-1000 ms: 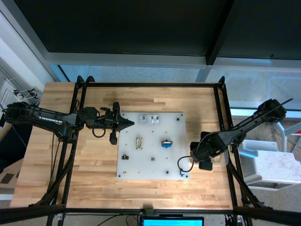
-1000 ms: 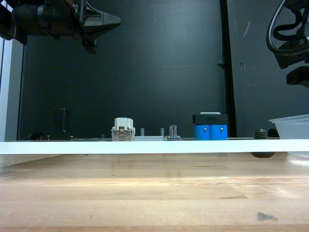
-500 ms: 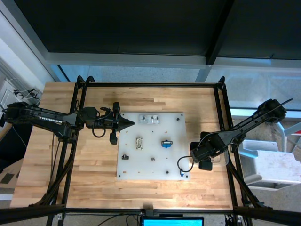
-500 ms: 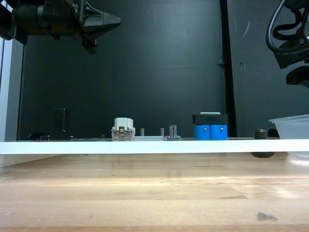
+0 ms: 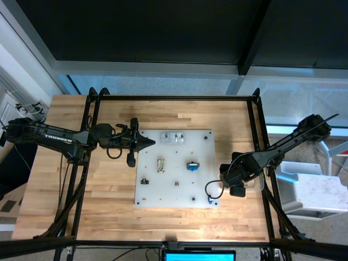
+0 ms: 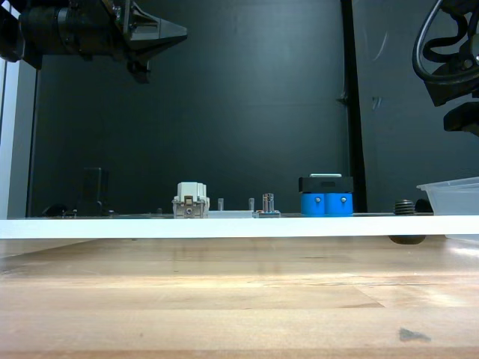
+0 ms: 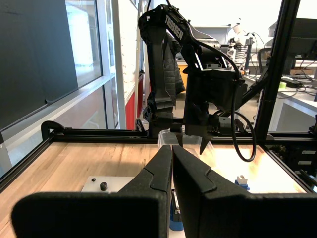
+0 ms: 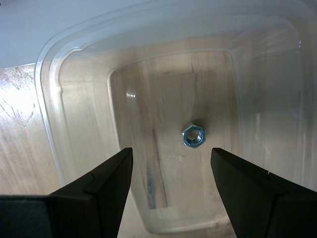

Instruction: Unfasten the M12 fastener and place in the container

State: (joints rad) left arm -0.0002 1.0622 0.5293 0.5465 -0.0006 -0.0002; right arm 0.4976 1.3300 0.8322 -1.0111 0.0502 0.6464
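Observation:
The M12 fastener (image 8: pixel 193 135), a small silver hex nut, lies flat on the floor of the clear container (image 8: pixel 79 124). My right gripper (image 8: pixel 171 163) hangs open just above that nut, touching nothing. From above, the right gripper (image 5: pixel 237 187) is over the container (image 5: pixel 260 185), off the white board's (image 5: pixel 163 190) right edge. The black ribbed stud (image 6: pixel 404 206) shows its ribs and carries no nut. My left gripper (image 5: pixel 152 142) hovers high over the board's left edge, its fingers (image 7: pixel 161 163) pressed shut on nothing.
On the board stand a blue-and-black connector block (image 5: pixel 192 166), a grey connector (image 5: pixel 161 165), a silver post (image 5: pixel 177 183) and a small blue piece (image 5: pixel 210 200). A black frame rail (image 5: pixel 261 136) runs behind the right arm.

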